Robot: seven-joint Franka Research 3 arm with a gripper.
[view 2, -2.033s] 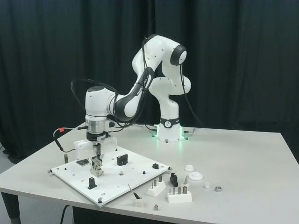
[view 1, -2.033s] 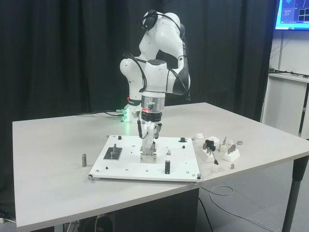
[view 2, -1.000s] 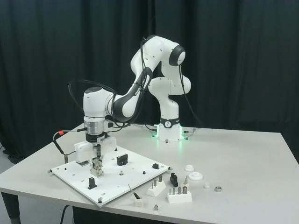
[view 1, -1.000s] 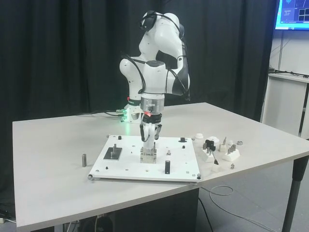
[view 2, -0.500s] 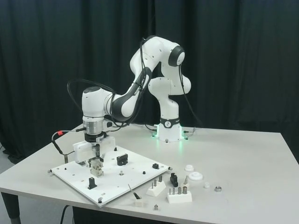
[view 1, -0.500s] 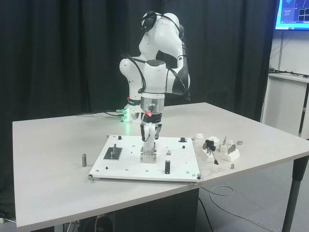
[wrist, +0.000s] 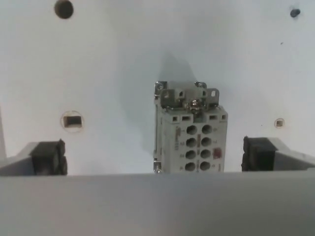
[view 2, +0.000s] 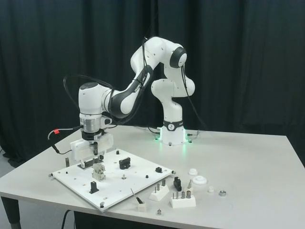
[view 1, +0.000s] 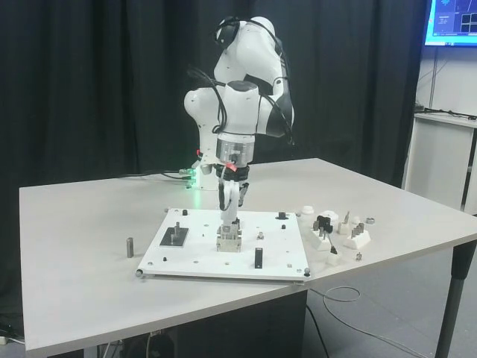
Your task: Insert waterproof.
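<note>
You can see the waterproof connector (wrist: 190,137) seated upright on the white board (view 1: 201,246); the gripper (wrist: 152,156) hangs spread and empty above it, so insertion looks done.

In the wrist view the near end of the connector (wrist: 190,140), lying between the jaws, was cut off by the grey body of the hand, so its last row of holes was hidden. The fingertips (wrist: 48,158) showed only as dark pads, their shanks covered. From the room views the small parts (view 2: 182,196) well apart from the jaws on the bench (view 2: 248,167) were too small to identify.
</note>
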